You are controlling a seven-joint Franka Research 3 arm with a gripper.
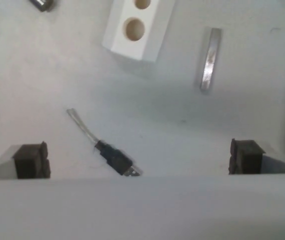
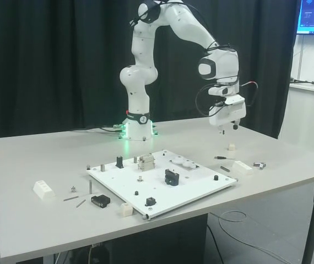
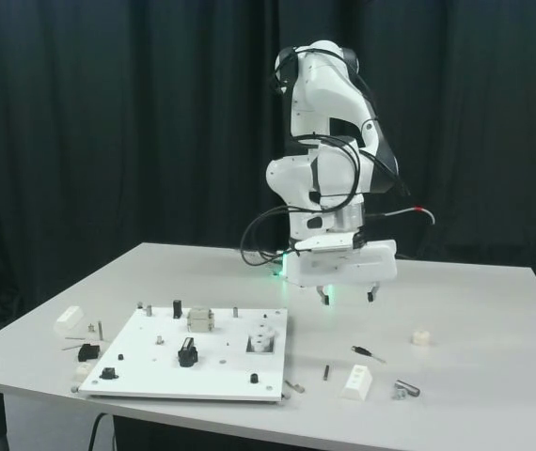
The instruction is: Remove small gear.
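Overhead, one gripper; two gears

White arm on grey table, hand raised beyond white board, black curtain behind

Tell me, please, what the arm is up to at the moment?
The white arm is holding nothing. Its gripper hangs open above the bare grey table, off to the side of the white board. The white gears sit untouched on the board. Below the gripper lie a small cable plug, a white block with holes and a metal bar.
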